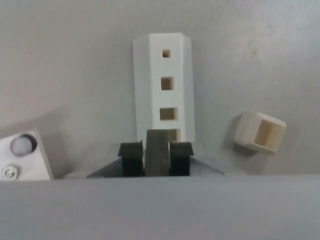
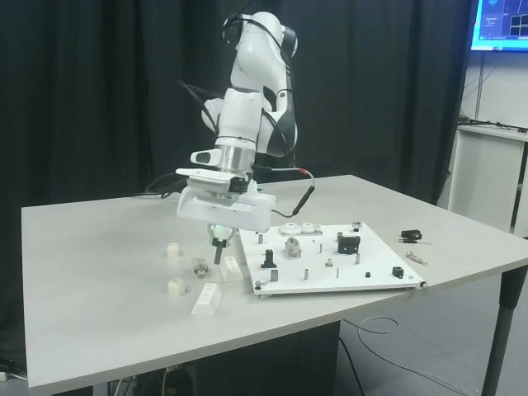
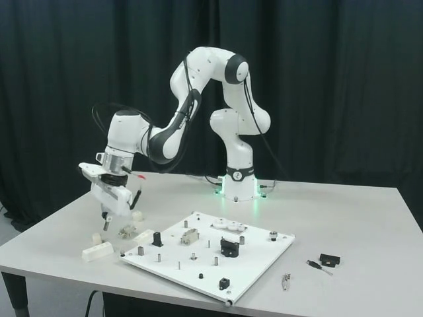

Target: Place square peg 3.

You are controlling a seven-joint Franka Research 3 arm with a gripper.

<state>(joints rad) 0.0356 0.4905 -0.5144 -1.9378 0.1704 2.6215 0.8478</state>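
My gripper (image 1: 156, 156) is shut on a grey square peg (image 1: 157, 150), held upright between the black fingers (image 1: 131, 157). Just beyond it a long white block (image 1: 162, 85) lies on the grey table, with a row of square holes growing in size toward me. The peg's end covers part of the largest, nearest hole. In the first room view the gripper (image 2: 218, 242) hangs a little above the table, and the block (image 2: 207, 299) lies toward the front edge. The second room view shows the gripper (image 3: 106, 214) above and behind the block (image 3: 97, 251).
A small hollow white cube (image 1: 260, 132) sits beside the block (image 2: 175, 286). The white assembly board's corner (image 1: 22, 155) is close on the other side (image 2: 330, 285). Another white piece (image 2: 230, 266), a small metal part (image 2: 199, 266) and a second cube (image 2: 173, 247) lie near the gripper.
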